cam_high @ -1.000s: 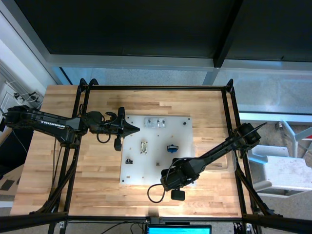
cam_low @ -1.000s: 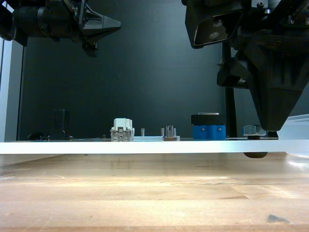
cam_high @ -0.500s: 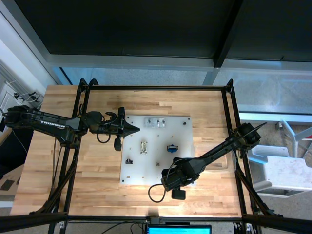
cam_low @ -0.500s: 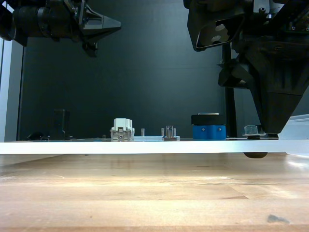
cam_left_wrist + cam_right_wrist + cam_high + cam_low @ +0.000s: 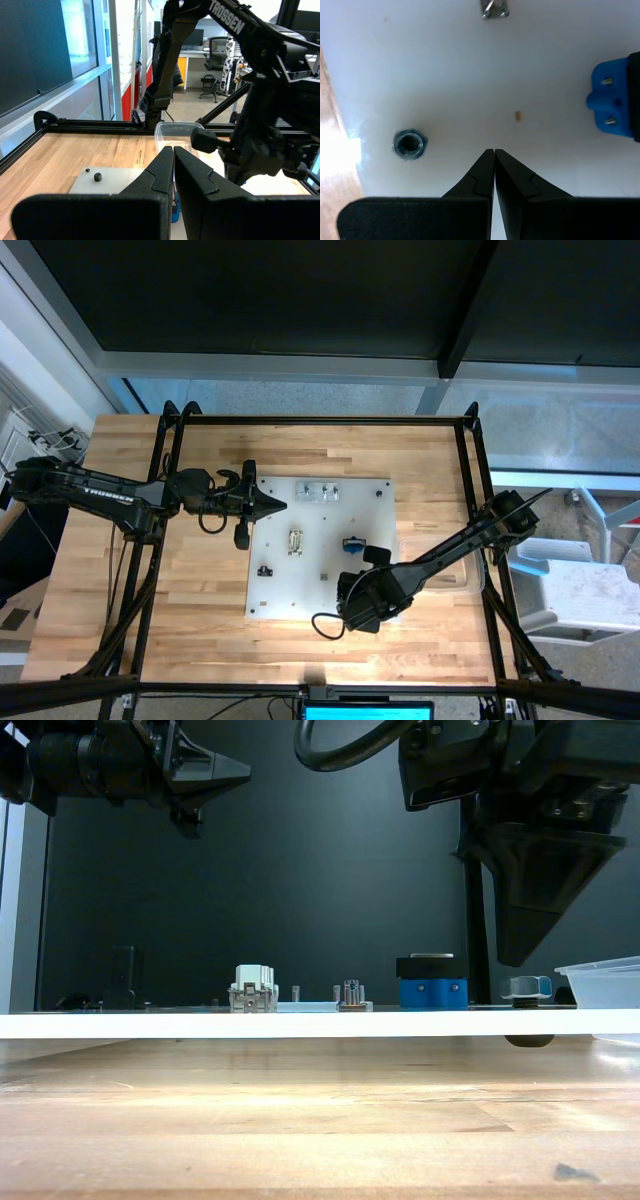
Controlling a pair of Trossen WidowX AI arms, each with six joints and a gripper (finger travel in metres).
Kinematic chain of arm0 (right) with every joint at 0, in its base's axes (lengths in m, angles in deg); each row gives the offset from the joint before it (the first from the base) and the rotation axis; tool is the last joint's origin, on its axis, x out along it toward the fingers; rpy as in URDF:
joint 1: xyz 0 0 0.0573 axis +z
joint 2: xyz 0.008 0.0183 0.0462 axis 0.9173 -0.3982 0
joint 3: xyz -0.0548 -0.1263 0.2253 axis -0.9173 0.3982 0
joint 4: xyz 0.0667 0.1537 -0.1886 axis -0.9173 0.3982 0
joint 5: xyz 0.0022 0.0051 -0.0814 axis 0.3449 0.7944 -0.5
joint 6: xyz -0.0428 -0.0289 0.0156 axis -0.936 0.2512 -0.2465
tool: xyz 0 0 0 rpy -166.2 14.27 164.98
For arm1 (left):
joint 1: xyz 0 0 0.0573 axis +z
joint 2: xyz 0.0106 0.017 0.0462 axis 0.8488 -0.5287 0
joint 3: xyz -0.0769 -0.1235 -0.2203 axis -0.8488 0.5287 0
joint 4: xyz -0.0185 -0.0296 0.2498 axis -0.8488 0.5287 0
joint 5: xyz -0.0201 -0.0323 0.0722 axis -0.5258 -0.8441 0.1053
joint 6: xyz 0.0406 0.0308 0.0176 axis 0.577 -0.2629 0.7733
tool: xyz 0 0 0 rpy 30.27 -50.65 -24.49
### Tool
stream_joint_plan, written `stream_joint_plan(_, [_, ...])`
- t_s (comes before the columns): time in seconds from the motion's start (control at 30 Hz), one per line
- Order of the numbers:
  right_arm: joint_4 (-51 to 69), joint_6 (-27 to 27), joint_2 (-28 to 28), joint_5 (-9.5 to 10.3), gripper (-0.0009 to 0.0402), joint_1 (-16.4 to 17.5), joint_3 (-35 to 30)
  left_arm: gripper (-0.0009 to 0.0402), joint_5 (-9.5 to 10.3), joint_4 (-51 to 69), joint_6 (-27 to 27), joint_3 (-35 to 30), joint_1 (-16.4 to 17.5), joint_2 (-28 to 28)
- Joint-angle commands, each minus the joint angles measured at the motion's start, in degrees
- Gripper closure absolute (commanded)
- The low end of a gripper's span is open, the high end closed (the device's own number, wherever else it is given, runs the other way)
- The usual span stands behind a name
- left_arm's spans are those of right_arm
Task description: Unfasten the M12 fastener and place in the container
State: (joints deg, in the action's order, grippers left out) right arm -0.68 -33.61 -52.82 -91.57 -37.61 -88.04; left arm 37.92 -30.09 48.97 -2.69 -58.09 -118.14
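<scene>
The right gripper is hanging just above the near right part of the white board, and its 2 fingers are pressing together and pinching nothing. The small silver nut is sitting on its black stud, just below the gripper's tip and not touching it. In the right wrist view the nut is showing its dark centre against the white surface, near the fingertips but apart from them. The clear container is standing on the worktop just beside the board's right edge. The nut is resting outside it, close to its near wall. A blue connector is sitting on the board on the other side of the nut from the container. The left gripper is hovering well apart from all of this, raised high over the board's far left edge. Its 2 fingers are also pressing together with nothing between them. The left arm is stretching in from the left edge of the worktop, and the right arm is reaching in from the right edge, crossing above the container.
</scene>
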Motion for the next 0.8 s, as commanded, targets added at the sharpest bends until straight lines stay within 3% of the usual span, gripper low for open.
stream_joint_plan(0.03, [-0.02,0.7,0.31,1.44,0.0393,0.0,-0.04,0.0393,0.0,0.02,0.02,0.0,0.0,-0.02])
stream_joint_plan(0.17, [-0.33,0.17,0.42,6.99,0.0393,0.02,-0.28,0.0393,0.0,-0.04,0.02,0.0,0.02,-0.02])
stream_joint_plan(0.27, [-2.08,-2.6,0.44,13.77,0.0393,0.09,-0.98,0.0393,0.0,0.0,0.02,0.0,0.02,-0.02])
stream_joint_plan(0.43, [-5.27,-3.02,0.52,21.51,0.0393,0.09,-1.29,0.0393,0.0,-0.02,0.02,0.0,0.02,-0.02])
stream_joint_plan(0.5, [-6.14,-3.56,0.22,22.32,0.0393,0.09,-1.2,0.0393,0.0,0.0,0.02,0.0,0.0,-0.02])
stream_joint_plan(0.8, [-10.12,-5.01,-1.01,21.94,0.0393,-0.07,0.81,0.0393,0.0,0.0,0.02,0.0,0.0,-0.02])
